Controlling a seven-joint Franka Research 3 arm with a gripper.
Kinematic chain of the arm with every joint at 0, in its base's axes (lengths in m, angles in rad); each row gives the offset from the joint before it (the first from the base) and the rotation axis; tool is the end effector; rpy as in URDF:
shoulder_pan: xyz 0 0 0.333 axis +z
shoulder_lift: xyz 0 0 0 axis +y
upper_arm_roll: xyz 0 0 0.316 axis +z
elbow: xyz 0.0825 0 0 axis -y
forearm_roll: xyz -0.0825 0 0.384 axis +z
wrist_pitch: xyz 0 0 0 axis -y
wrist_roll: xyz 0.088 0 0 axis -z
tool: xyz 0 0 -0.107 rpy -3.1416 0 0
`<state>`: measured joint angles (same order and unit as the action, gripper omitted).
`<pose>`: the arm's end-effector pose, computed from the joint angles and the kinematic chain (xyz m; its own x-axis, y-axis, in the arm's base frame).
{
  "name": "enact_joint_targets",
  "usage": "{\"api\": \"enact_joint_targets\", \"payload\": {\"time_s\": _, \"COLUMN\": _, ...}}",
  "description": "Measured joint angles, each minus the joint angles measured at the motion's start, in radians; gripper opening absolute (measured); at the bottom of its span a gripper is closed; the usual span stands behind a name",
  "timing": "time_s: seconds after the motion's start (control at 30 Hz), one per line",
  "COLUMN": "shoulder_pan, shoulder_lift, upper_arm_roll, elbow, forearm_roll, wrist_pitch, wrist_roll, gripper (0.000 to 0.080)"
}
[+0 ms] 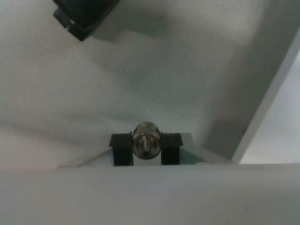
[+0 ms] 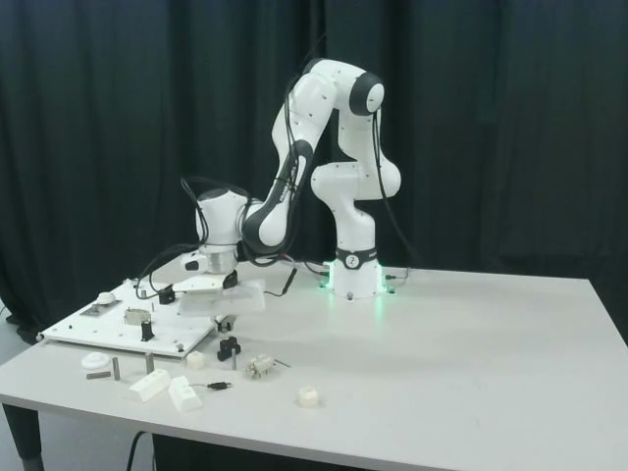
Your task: Place BNC.
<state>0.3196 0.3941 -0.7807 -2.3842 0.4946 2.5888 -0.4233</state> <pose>0.4309 -0.2440 0.2004 0.9063 -0.4219 -0.0262 -0.4214 -0.9066 0.0220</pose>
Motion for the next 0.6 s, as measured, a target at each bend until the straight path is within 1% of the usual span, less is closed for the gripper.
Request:
{"api": "enact_joint_targets", "payload": {"time_s": 0.43, "shoulder_pan": -0.014, "shoulder_lift": 0.009, "upper_arm_roll": 0.031, "elbow": -0.004, "forearm_roll": 0.009, "wrist_pitch": 0.014, "wrist_roll": 0.0, "gripper": 0.0123}}
{"api": "enact_joint_targets", "payload": {"time_s": 0.6, "shoulder_pan": -0.017, "shoulder_lift": 0.009, "upper_arm_roll": 0.036, "elbow": -0.006, "forearm_roll": 0.01, "wrist_pitch": 0.015, "wrist_roll": 0.0, "gripper": 0.0123}}
